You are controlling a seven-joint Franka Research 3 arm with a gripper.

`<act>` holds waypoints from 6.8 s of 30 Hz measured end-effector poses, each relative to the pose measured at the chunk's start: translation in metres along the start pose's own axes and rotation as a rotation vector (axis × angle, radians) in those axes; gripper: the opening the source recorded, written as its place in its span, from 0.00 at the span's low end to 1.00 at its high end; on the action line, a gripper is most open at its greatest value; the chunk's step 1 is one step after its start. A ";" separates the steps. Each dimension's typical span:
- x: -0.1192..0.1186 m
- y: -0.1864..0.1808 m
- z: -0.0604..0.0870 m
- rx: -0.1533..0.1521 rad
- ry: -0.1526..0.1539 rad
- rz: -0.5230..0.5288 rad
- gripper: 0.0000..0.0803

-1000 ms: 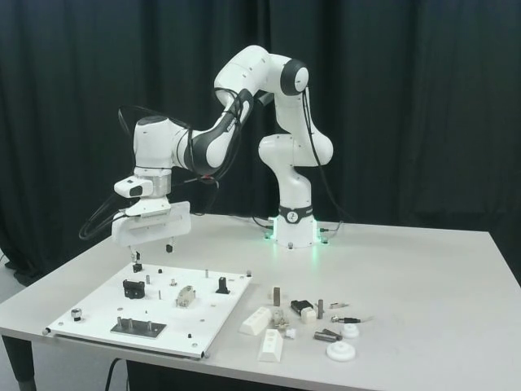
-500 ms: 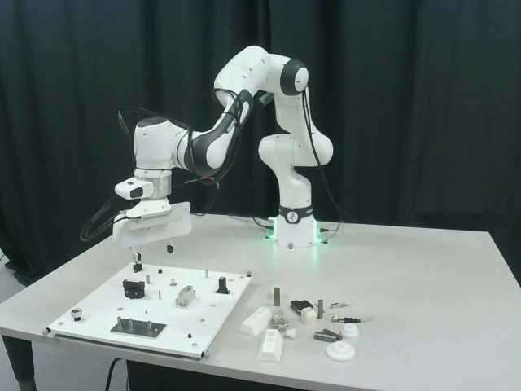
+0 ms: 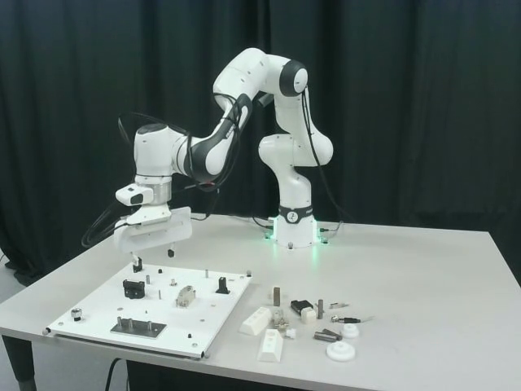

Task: Remove square peg 1.

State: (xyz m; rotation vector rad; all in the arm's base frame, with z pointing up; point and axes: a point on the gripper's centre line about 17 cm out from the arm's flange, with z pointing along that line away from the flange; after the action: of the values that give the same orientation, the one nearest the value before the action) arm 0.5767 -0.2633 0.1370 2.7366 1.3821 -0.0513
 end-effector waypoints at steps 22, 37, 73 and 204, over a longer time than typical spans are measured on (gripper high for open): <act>0.000 -0.002 0.046 -0.051 0.041 0.047 1.00; -0.002 -0.012 0.072 -0.015 0.038 0.044 1.00; 0.000 -0.016 0.101 -0.003 0.041 0.064 1.00; -0.008 -0.007 0.060 0.001 0.092 0.135 0.03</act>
State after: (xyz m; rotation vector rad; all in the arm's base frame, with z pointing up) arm 0.5665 -0.2703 0.0771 2.8582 1.2131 0.0830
